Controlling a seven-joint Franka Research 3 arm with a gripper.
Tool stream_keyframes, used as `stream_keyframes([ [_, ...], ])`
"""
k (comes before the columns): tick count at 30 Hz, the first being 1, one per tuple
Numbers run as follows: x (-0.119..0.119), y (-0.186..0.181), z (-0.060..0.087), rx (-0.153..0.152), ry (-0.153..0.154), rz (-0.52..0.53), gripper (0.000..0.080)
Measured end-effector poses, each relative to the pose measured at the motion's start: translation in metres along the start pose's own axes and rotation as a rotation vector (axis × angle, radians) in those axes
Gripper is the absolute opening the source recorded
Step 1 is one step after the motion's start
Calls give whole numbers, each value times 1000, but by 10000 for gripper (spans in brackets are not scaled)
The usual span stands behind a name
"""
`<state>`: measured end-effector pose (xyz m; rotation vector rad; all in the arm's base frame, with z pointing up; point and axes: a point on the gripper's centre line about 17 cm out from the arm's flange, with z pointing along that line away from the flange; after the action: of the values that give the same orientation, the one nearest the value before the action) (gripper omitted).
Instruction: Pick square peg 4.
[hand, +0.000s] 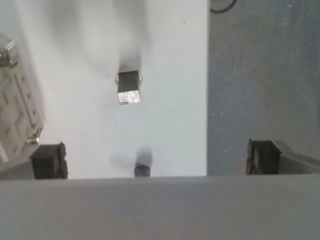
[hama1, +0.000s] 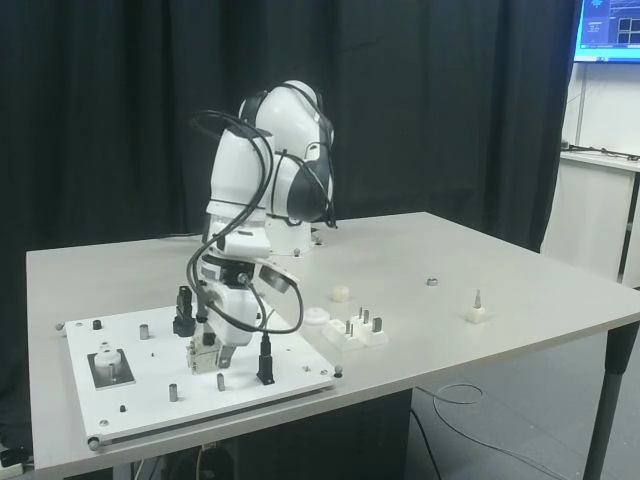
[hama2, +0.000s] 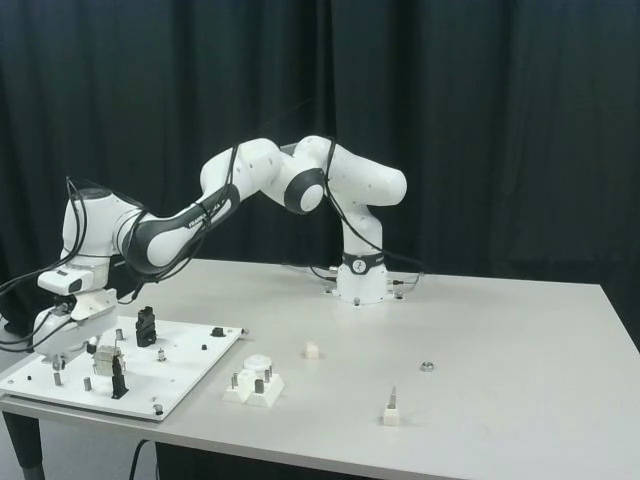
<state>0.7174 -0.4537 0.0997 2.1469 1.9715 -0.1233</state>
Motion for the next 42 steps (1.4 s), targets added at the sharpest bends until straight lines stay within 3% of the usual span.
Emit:
stream_keyframes([
  [9,6,8,-12,-11,2,25,800],
  [29,17,18,-47,-17,14,219,800],
  [35,17,13,-60,3,20,337,800],
  [42,30,1,-78,61,45,450,800],
])
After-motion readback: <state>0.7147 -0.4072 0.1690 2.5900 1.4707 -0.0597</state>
